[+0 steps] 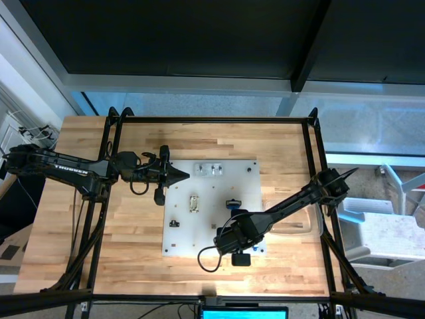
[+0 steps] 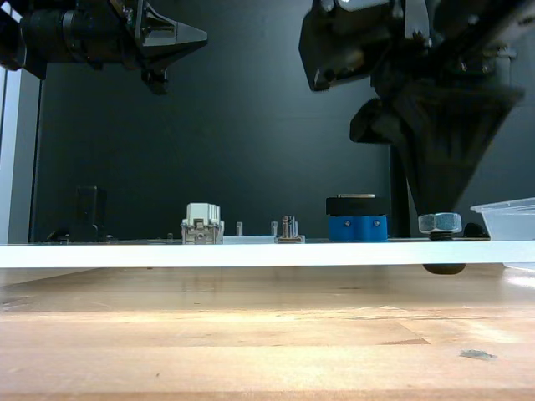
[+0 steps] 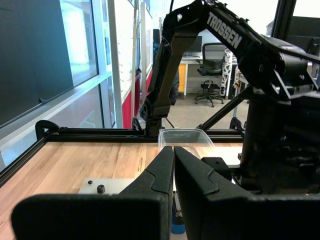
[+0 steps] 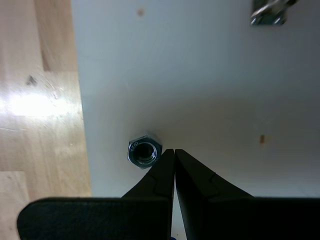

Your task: Pick the M12 fastener and fasten on the M12 threads

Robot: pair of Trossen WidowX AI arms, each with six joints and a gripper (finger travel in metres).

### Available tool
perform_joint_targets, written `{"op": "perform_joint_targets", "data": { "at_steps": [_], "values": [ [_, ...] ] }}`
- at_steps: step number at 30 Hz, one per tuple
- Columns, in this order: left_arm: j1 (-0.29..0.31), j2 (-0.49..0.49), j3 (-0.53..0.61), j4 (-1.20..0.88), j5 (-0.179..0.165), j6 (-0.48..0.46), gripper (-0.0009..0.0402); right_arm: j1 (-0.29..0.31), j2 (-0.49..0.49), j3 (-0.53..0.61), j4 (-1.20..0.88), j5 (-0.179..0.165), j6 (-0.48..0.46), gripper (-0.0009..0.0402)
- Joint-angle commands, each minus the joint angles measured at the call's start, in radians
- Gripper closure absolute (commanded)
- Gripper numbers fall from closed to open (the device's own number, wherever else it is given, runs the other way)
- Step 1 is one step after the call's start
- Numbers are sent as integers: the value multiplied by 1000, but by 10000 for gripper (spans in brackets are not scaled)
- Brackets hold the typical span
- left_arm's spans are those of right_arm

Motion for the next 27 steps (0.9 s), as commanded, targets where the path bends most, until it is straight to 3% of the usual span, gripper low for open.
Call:
{"op": "perform_joint_targets", "data": {
  "at_steps": [1, 2, 4, 6, 7, 11, 17, 20, 25, 27],
  "values": [
    [0, 0, 0, 0, 0, 0, 393, 0, -2, 1, -2, -26, 1, 393],
    [0, 0, 0, 0, 0, 0, 393, 0, -6, 1, -5, -68, 0, 393],
    [0, 0, 0, 0, 0, 0, 393, 0, -13, 1, -7, -206, -5, 393],
    [0, 0, 0, 0, 0, 0, 393, -1, -17, 1, -10, -279, -3, 393],
    [0, 0, 0, 0, 0, 0, 393, 0, -18, 1, -14, -291, -2, 393],
    [0, 0, 0, 0, 0, 0, 393, 0, -21, 1, -29, -285, -2, 393],
    [0, 0, 0, 0, 0, 0, 393, 0, -38, 2, -27, -204, 24, 393],
    [0, 0, 0, 0, 0, 0, 393, -1, -56, 8, -29, -122, 26, 393],
    [0, 0, 0, 0, 0, 0, 393, -2, -67, 3, -27, 53, 49, 393],
    [0, 0, 0, 0, 0, 0, 393, -2, -67, -9, -10, 73, 49, 393]
  ]
}}
